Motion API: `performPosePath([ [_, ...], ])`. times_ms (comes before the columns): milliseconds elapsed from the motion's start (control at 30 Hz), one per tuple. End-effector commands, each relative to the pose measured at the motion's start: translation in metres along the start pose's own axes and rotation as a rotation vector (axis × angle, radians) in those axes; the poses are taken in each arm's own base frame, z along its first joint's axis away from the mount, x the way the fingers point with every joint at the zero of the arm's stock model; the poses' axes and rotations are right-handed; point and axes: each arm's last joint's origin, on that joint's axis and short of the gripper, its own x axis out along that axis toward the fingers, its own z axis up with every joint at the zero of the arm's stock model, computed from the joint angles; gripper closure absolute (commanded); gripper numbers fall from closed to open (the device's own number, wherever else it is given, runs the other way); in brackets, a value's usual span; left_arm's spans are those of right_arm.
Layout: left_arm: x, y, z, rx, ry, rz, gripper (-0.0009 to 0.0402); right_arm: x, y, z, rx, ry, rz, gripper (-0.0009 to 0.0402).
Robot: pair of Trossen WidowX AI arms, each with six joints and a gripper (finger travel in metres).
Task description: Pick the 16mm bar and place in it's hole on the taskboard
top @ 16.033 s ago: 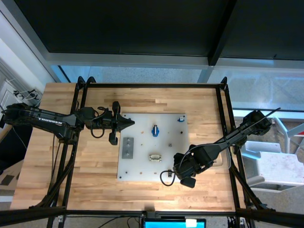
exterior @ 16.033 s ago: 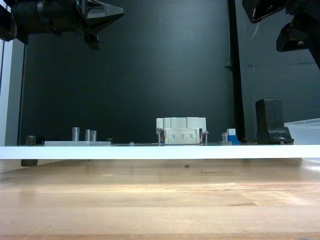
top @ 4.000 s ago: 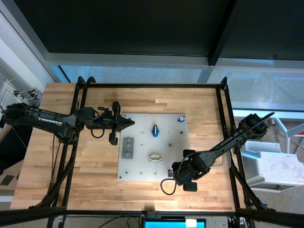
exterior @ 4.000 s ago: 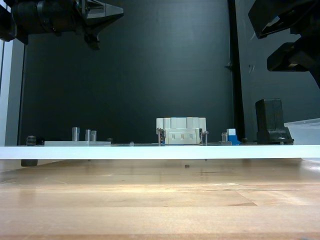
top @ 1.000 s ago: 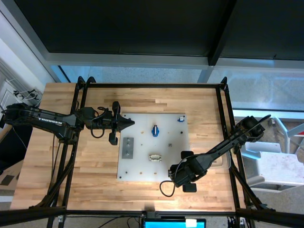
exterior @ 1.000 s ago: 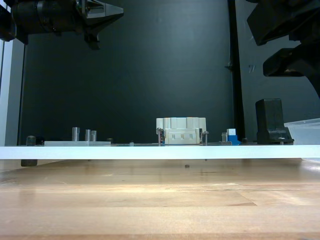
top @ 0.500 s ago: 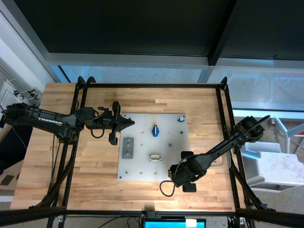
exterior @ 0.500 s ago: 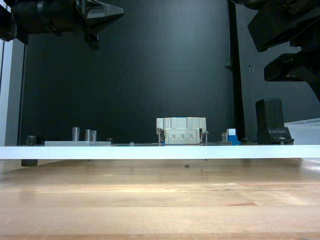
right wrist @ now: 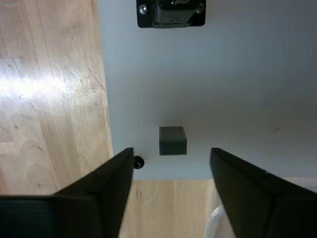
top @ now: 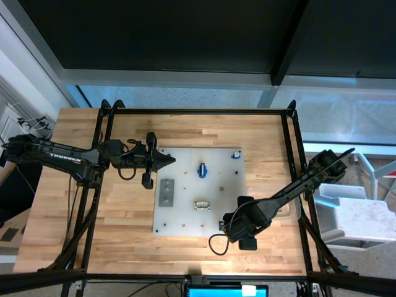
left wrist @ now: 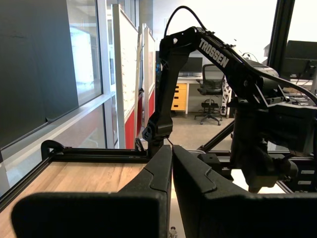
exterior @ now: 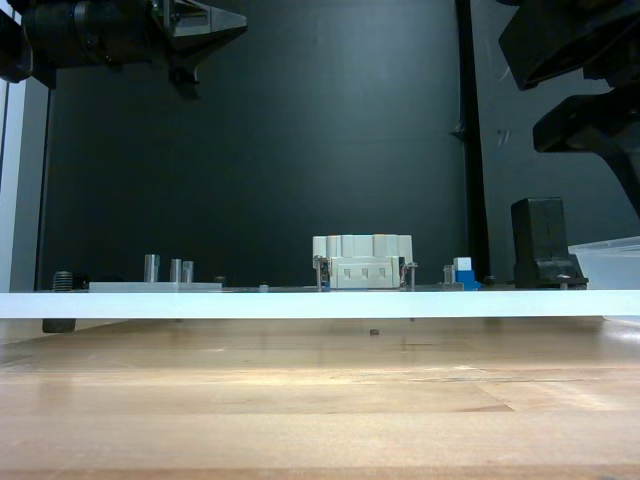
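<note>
My left claw (top: 170, 159) hung high over the 10 o'clock corner of the flat white task board (top: 185, 223). Its two black fingers (left wrist: 148, 173) were pressed together with nothing between them, and it pointed toward 3 o'clock. My right claw (right wrist: 171, 151) hovered over the board's 5 o'clock corner, aimed down at it, with its fingers spread wide apart and gripping nothing. Between those spread fingers, touched by neither, a small dark grey square (right wrist: 173, 141) showed on the white surface. It sat near a tiny black screw (right wrist: 139, 161) at the board's corner and well apart from a black bolted-down bracket (right wrist: 171, 12). I could not tell whether that square was the 16mm bar seen end-on or something else, so I could not say where the bar lay, only that neither claw held it. On the board's 9 o'clock side sat a grey metal block (top: 167, 192) with three short metal pegs (exterior: 175, 270) standing upright on it. Near the board's middle stood a cream plastic connector (top: 202, 205), and toward 12 o'clock from that a small blue plastic piece (top: 202, 169). A clear plastic bin (exterior: 605, 262) stood just past the board's 3 o'clock edge. Everything rested on the pale wooden table (top: 124, 247).
</note>
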Motion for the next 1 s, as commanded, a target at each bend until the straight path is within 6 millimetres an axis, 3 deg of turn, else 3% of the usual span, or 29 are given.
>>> performPosePath([
  [33,0.0,0.0,0.0,0.0,0.0,0.0,0.0393,-0.003,0.0,-0.001,0.005,-0.008,0.005,0.0128],
  [367,0.0,0.0,0.0,0.0,0.0,0.0,0.0393,-0.02,-0.003,-0.003,0.001,0.011,-0.009,0.0106],
  [800,0.0,0.0,0.0,0.0,0.0,0.0,0.0393,-0.065,-0.007,-0.008,0.003,-0.034,0.005,0.0107],
  [1000,0.0,0.0,0.0,0.0,0.0,0.0,0.0393,-0.069,-0.009,-0.01,0.005,-0.024,-0.007,0.0107],
])
